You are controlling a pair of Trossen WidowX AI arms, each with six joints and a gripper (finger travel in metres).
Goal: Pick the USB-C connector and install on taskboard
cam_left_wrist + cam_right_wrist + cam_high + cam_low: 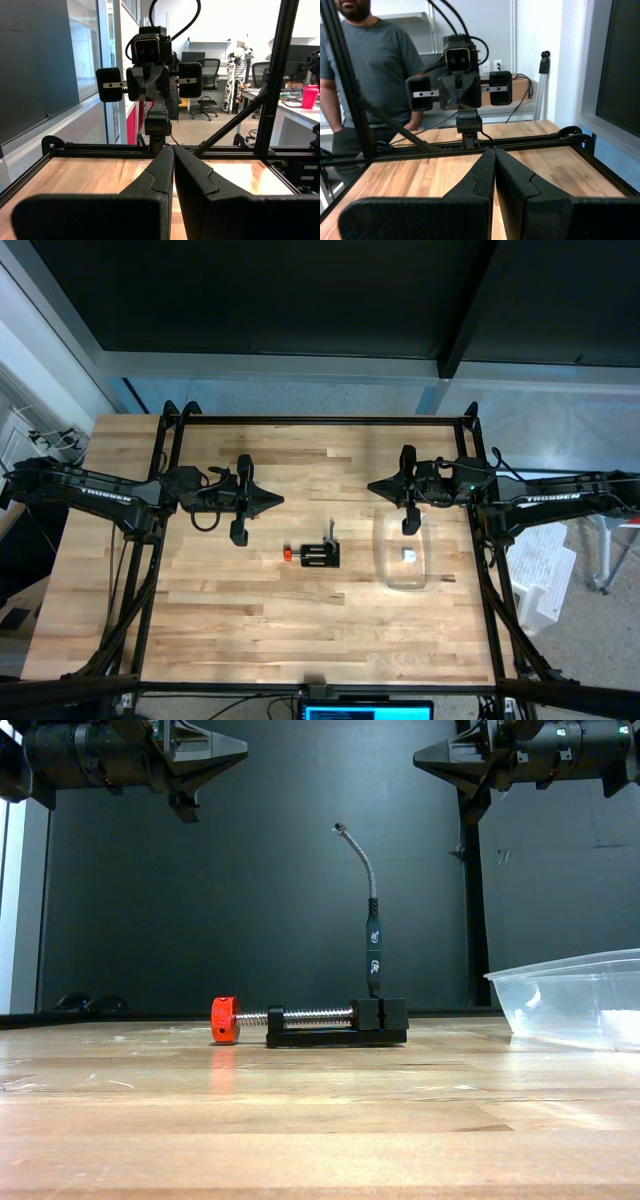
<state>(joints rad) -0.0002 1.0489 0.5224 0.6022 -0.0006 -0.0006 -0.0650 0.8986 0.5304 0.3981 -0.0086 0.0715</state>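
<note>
Two pressed-together wedges: left tool [277,500] and right tool [371,487] high beside blocky black taskboard [318,556].

White capitals reading TROSSEN run along the black left arm [100,495], left of the small black rectangular taskboard [318,555] with the orange-red knob on the wooden counter [250,620]. The left gripper [278,500] at that arm's end hangs higher than the taskboard and to its left, fingers pressed together. The same word stands on the black right arm [560,497], right of the taskboard, behind the right gripper [372,487], whose fingers also meet. Two small white marks on the dark cable plug [372,950] standing on the taskboard are too small to read.
</note>
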